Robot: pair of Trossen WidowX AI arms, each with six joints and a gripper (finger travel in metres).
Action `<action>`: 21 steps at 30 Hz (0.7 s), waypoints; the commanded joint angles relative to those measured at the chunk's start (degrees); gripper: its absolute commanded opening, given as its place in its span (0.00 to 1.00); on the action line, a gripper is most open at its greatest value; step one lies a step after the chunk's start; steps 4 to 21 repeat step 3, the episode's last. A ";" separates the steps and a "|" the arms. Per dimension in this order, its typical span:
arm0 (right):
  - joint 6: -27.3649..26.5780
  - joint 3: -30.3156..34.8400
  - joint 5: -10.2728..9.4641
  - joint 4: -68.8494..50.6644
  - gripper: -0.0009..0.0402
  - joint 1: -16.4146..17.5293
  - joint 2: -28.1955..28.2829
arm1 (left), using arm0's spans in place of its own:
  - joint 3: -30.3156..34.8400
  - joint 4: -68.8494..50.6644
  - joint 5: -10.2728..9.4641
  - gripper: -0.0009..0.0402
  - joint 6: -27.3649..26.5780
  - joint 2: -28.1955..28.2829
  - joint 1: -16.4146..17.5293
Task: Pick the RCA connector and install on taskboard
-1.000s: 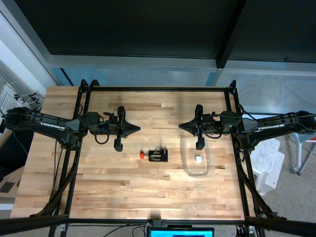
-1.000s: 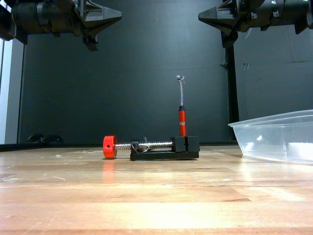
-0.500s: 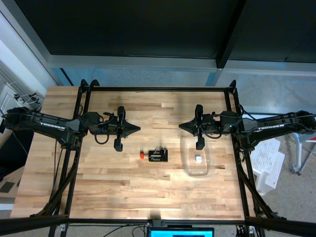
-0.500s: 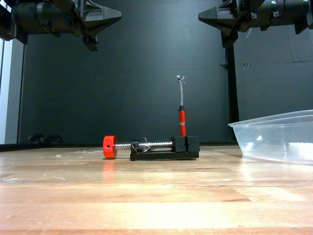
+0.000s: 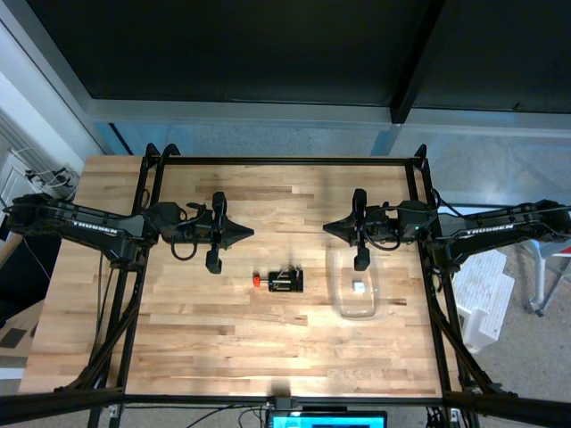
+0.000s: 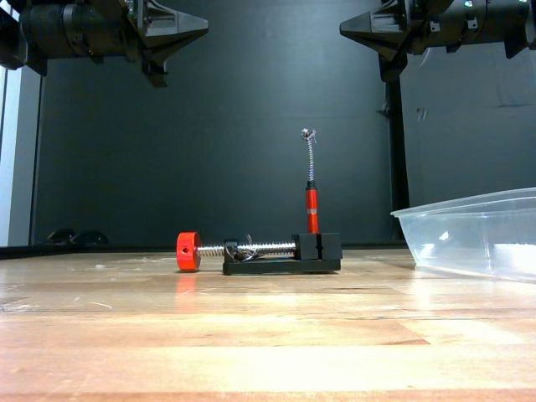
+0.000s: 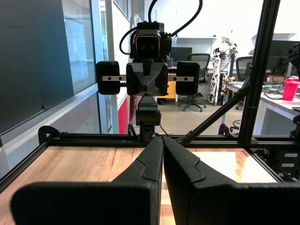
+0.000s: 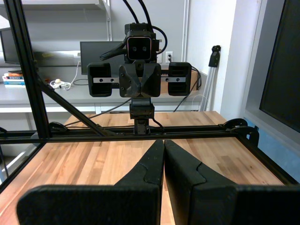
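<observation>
Left gripper (image 6: 203,32): upper left of your low view, fingers (image 7: 151,159) clenched.
Right gripper (image 6: 343,31): upper right, clenched.
Taskboard (image 5: 286,282): centre; only the low view shows its upright spring (image 6: 311,163).

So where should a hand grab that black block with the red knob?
Probably the black block, from above, across its long sides: it lies flat, with the red knob and upright post at its ends. The left hand and right hand hover shut above the table.
</observation>
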 commanded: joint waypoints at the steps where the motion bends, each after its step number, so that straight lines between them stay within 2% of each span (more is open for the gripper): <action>1: 0.02 0.00 0.02 0.00 0.02 0.00 0.00 | 0.02 0.00 0.00 0.02 0.00 0.02 0.00; 21: 0.02 0.00 0.02 0.00 0.02 0.00 0.00 | 0.02 0.00 0.00 0.02 0.00 0.02 0.00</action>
